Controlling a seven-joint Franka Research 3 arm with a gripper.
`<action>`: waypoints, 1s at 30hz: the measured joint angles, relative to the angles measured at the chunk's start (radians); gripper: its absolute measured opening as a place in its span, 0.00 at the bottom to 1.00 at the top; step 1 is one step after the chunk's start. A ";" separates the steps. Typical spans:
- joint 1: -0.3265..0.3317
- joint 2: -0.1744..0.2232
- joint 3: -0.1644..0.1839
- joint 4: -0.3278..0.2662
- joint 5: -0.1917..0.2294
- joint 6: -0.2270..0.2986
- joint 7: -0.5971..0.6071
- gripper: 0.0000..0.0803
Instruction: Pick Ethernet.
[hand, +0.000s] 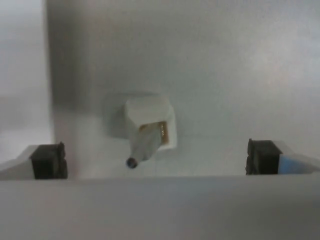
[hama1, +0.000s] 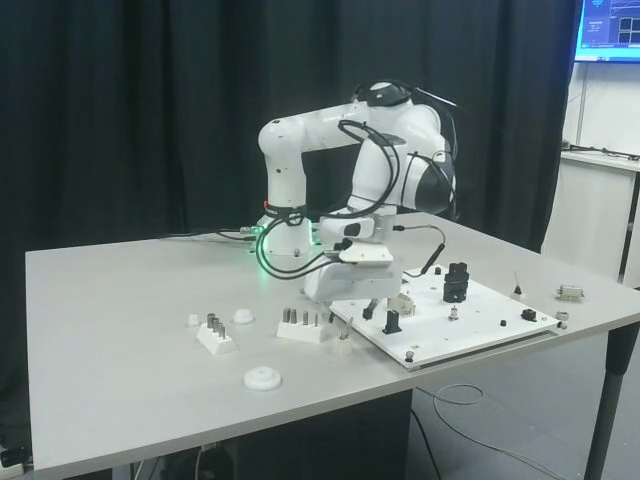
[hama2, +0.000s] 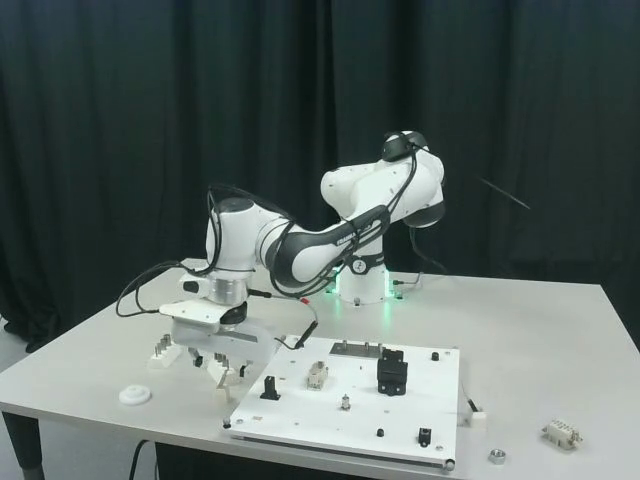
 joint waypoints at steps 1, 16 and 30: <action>-0.003 0.001 0.003 0.001 0.002 0.001 -0.004 1.00; -0.035 0.011 0.040 0.008 0.010 0.022 -0.035 0.87; -0.041 0.011 0.047 0.015 0.010 0.025 -0.040 0.25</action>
